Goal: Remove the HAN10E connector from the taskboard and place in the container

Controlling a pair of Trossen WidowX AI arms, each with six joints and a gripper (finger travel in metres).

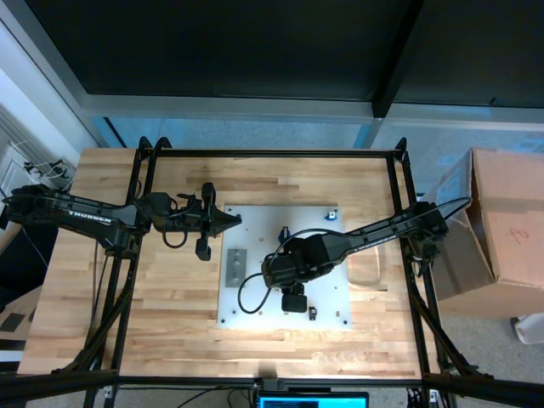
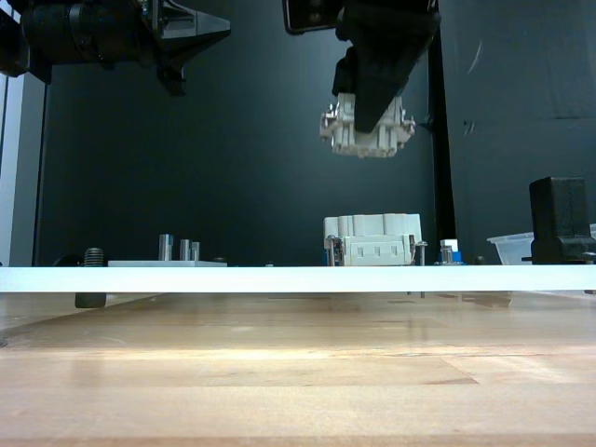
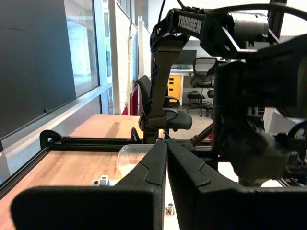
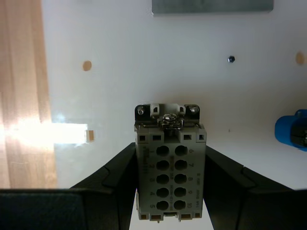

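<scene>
High view: the left hand hangs over the taskboard's edge on its own arm's side. The right hand is over the board's middle. A clear container sits on the worktop behind that hand, toward its arm's base.

Low view: the HAN10E connector is clamped in the right hand, well clear above the grey housing directly beneath.

Left wrist view: the left hand's fingers press together, with nothing between them.

Right wrist view: the right hand's fingers grip the connector's long sides, its pin holes facing the camera.
</scene>
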